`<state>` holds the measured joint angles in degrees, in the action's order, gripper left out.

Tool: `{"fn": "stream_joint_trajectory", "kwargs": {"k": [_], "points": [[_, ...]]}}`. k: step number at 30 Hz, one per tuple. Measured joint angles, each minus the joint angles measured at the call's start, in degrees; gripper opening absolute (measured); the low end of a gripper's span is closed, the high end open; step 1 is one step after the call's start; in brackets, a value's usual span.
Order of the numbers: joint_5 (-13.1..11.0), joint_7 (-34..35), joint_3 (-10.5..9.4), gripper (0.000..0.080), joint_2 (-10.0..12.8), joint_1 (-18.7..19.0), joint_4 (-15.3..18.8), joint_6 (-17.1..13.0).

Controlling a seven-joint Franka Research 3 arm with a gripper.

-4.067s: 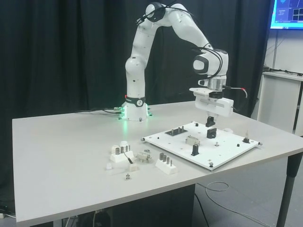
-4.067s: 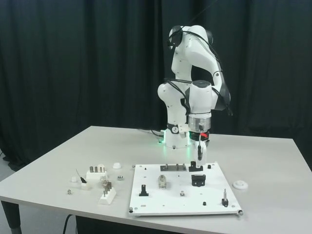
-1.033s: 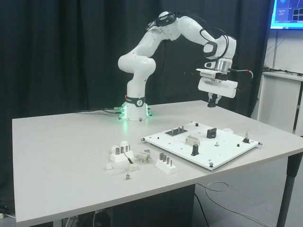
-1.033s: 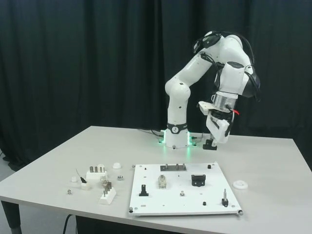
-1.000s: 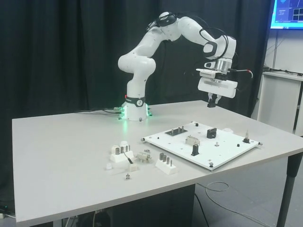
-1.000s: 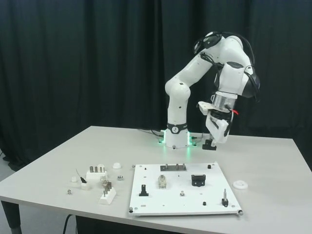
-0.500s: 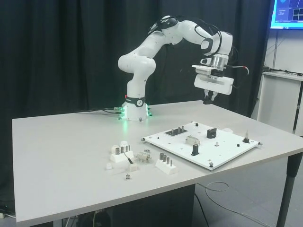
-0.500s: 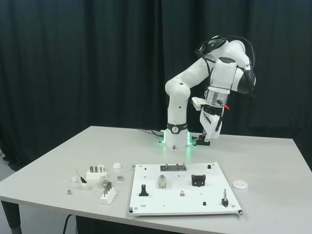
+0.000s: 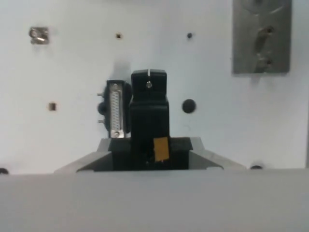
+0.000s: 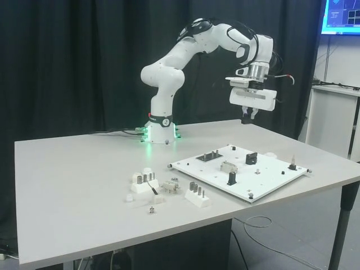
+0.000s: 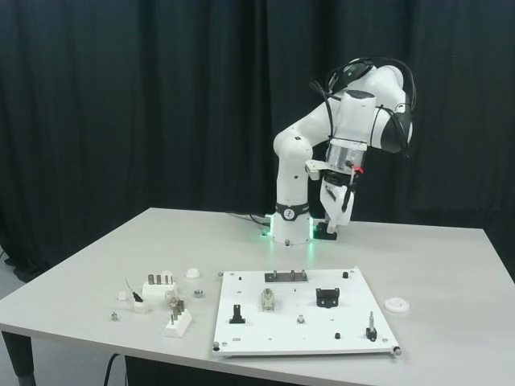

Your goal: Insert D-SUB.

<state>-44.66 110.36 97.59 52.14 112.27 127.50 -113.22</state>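
In the wrist view a black D-SUB plug [image 9: 149,121] stands upright in the middle, and my gripper [image 9: 148,89] looks shut on it. Right beside it, a D-SUB socket [image 9: 116,110] with rows of pins sits in a black mount on the white board [image 9: 72,72]. In the room views my gripper [image 10: 247,117] [image 11: 331,227] hangs high above the table's far side, well off the white board [image 10: 270,177] [image 11: 282,331]. The black socket mount [image 10: 251,157] [image 11: 327,297] stands on that board.
A grey metal plate [image 9: 261,36] and a black knob [image 9: 189,105] are fixed to the board. Several small parts on white holders [image 10: 147,181] [image 11: 161,289] lie left of the board. A white round cap [image 11: 396,305] lies to its right. The arm's base [image 10: 159,130] glows green.
The arm has risen from just above the board's black mount. It has swung up and back toward its base, turning the gripper. Nothing on the board has moved.
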Motion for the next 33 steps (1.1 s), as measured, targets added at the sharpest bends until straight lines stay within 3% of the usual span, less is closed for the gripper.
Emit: {"fn": "stream_joint_trajectory", "kwargs": {"k": [15,33], "points": [[-4.3,-1.7,-3.05,0.0155,0.0,-3.7,-0.5,-2.5],[-6.7,-2.7,-7.00,0.0155,0.0,-8.1,-2.4,-3.1]]}}
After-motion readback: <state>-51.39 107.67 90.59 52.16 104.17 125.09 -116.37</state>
